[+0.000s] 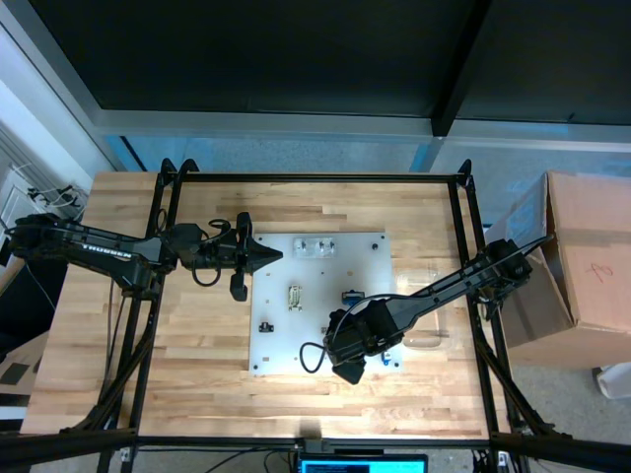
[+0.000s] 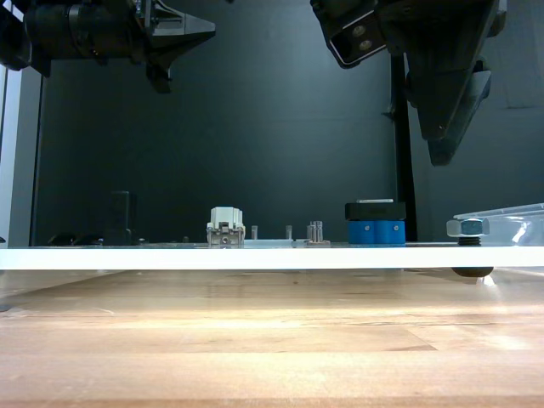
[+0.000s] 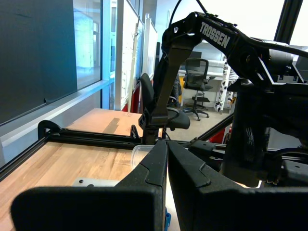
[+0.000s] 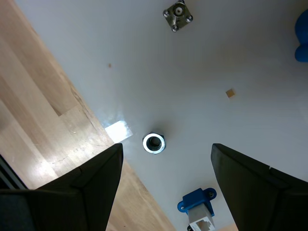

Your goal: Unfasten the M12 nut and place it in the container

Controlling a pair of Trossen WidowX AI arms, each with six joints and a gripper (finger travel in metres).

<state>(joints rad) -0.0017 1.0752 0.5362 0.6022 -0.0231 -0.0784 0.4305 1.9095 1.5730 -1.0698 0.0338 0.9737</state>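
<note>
The small silver M12 nut [image 4: 154, 143] is seen seated level on its black stud [image 2: 467, 242], near the white board's near right edge, with a little of the stud shown beneath it. It is held by neither pincer: the right pincer [image 4: 167, 161] is hung above it with fingers spread wide, and the left pincer [image 1: 271, 256], fingers pressed together, is kept well apart at the far left. The clear container [image 2: 510, 223] is set just right of the board.
</note>
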